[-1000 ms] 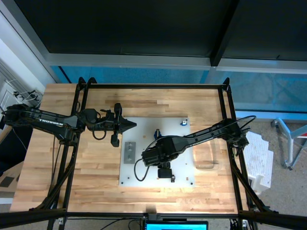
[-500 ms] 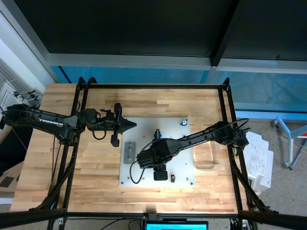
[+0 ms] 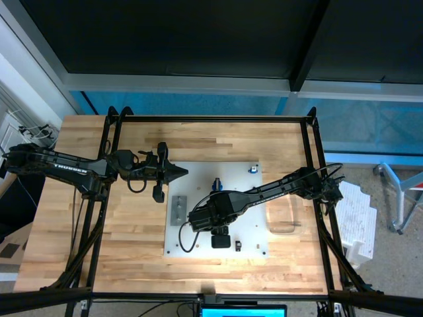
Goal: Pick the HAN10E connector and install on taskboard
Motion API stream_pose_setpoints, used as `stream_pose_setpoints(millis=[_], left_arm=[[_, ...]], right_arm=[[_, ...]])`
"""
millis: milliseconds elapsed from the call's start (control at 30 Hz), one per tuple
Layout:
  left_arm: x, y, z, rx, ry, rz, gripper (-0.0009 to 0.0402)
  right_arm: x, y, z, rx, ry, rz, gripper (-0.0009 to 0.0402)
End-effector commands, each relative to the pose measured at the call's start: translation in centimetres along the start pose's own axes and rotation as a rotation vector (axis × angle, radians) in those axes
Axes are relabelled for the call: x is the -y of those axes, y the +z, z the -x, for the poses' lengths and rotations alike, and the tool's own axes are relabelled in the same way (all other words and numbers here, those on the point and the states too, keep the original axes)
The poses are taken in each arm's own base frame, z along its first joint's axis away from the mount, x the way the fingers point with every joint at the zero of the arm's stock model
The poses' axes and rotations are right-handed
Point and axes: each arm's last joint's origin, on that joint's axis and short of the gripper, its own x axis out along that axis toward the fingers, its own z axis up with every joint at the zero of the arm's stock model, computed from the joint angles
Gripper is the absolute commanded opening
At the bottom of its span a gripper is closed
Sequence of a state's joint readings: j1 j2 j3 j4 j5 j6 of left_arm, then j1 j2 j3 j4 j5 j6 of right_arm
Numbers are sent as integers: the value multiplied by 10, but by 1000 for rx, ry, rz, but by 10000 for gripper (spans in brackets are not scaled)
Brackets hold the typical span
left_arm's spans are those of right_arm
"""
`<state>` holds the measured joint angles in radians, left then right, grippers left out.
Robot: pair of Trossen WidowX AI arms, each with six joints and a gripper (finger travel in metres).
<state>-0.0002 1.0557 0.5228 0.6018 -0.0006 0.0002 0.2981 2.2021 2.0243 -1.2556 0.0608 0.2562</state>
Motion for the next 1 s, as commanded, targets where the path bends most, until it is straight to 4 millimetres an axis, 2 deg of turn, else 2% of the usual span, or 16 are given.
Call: stream_pose_setpoints(millis=[33, 1000], left_arm=[[0, 0, 0, 0, 0, 0, 1], [0, 0, 0, 0, 0, 0, 1]], right_arm=[[0, 1, -2, 9, 2, 0, 36], [0, -2, -22, 7, 2, 0, 36]])
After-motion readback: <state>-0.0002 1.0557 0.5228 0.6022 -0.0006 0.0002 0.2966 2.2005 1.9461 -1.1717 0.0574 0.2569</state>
